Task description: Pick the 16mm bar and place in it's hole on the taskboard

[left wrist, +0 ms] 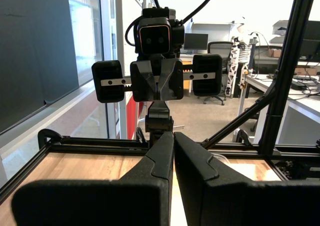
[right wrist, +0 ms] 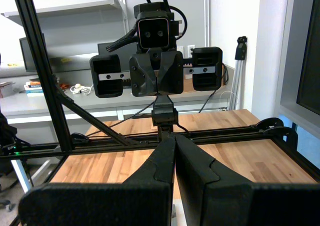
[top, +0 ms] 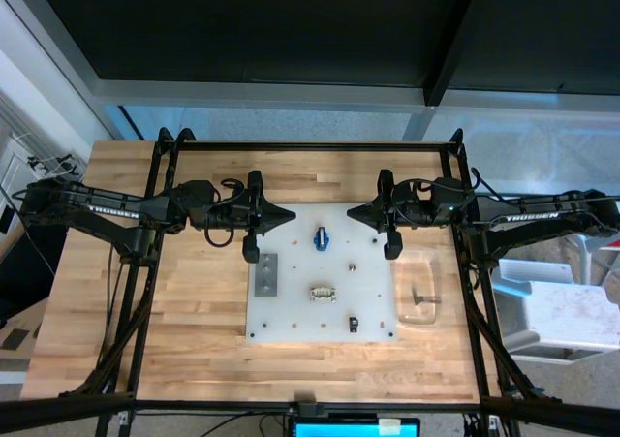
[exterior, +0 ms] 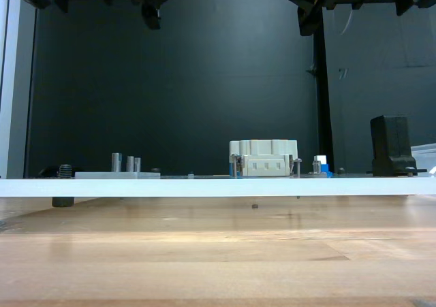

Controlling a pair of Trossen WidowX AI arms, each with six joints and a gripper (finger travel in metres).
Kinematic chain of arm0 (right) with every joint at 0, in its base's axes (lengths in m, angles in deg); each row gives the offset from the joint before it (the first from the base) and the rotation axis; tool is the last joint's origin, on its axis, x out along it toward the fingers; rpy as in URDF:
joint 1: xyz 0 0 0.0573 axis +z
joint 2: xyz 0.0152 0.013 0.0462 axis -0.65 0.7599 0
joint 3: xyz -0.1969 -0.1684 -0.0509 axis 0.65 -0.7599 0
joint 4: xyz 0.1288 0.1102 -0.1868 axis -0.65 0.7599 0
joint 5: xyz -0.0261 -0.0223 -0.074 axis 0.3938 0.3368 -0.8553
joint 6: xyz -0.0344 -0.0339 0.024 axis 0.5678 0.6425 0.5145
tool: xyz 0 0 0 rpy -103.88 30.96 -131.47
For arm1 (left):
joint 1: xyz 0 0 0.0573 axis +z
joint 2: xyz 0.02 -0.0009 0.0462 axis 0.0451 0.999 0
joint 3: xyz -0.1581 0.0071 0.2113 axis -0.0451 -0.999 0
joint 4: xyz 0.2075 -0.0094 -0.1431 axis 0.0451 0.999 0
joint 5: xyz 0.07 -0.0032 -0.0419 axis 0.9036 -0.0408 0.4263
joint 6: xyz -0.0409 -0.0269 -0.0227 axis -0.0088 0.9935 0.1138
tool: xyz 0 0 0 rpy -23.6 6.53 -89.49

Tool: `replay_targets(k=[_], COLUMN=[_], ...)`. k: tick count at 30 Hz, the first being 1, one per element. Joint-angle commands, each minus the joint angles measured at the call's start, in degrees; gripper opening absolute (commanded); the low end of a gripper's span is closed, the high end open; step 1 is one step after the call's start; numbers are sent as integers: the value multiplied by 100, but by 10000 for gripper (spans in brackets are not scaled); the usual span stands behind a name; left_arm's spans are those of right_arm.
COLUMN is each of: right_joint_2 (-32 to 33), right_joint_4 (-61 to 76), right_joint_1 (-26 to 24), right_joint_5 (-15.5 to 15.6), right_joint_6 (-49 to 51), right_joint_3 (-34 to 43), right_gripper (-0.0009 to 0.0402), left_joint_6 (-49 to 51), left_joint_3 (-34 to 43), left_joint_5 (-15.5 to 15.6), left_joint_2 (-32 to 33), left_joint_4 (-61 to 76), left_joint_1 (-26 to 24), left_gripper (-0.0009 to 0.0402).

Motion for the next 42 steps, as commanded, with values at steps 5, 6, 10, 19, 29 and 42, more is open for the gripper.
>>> replay_targets(k=[5,6,10,19,29,42], right_joint_2=[2,2,2,-116,-44,378], right_joint_4=[-4,-4,-4,1318,4594,7914], right_joint_1=[4,4,4,17,330,1056], right_joint_5=[0,0,0,-203,-223,-544], right_joint_6=[-2,-4,-4,109,278,-57], right_joint_3=[2,2,2,387,1604,2935], right_gripper=[0,0,0,0,0,0], left_joint_6=[0,0,0,0,0,0], left_joint_3=[0,0,0,0,0,0], left_joint_5=[0,0,0,0,0,0], left_joint_2=[2,2,2,2,2,4], left_joint_4=[-2,-2,-2,-2,11,15], left_joint_1=[-2,-2,-2,0,0,-2], left_gripper=[0,0,0,0,0,0])
